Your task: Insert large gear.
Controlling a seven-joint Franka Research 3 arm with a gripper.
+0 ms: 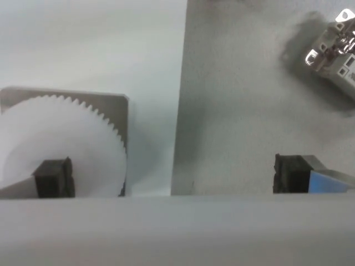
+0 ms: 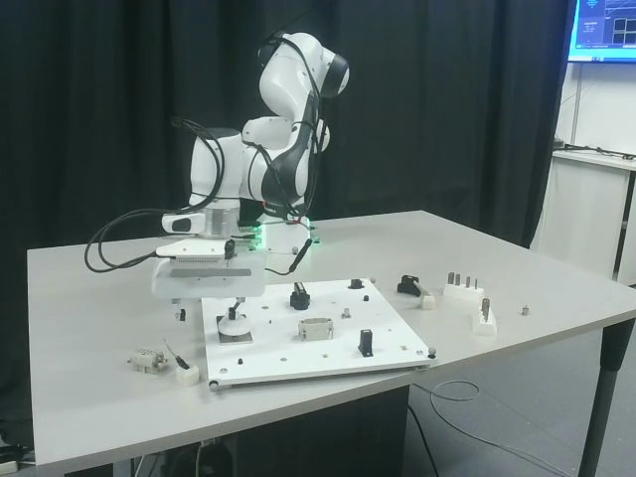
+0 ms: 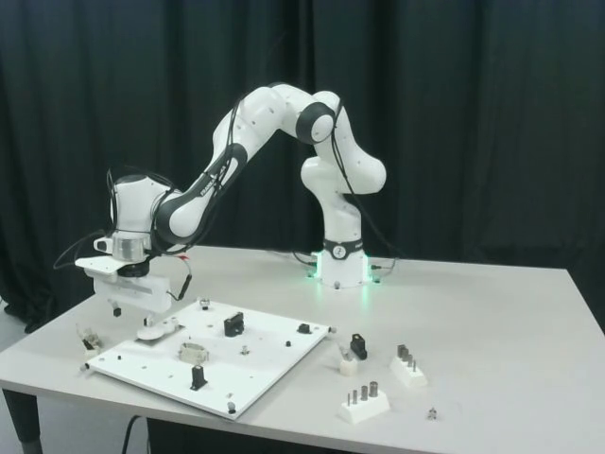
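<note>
While the large gear [image 1: 61, 147] lies flat on its grey plate [image 1: 119, 105] at the white board's [image 2: 328, 348] edge, my tool [image 1: 166, 177] hangs spread wide; I'd centre both fingers across it before closing

The arm [image 3: 284, 123] is white, built of rounded, bulging segments with black bands at the joints. Its base [image 3: 341, 266] is a white column bolted on the table, with a ring of green light glowing round its foot. Black cables [image 2: 124, 234] run along the forearm and hang in loops beside the wrist. The wrist carries a grey metal ring [image 3: 126, 248] above a wide, flat white gripper [image 2: 211, 304] body with a dark ribbed strip along its side. In the wrist view the two fingertips [image 1: 54, 178] are small black blocks with ridged faces, set on pale grey fingers.
</note>
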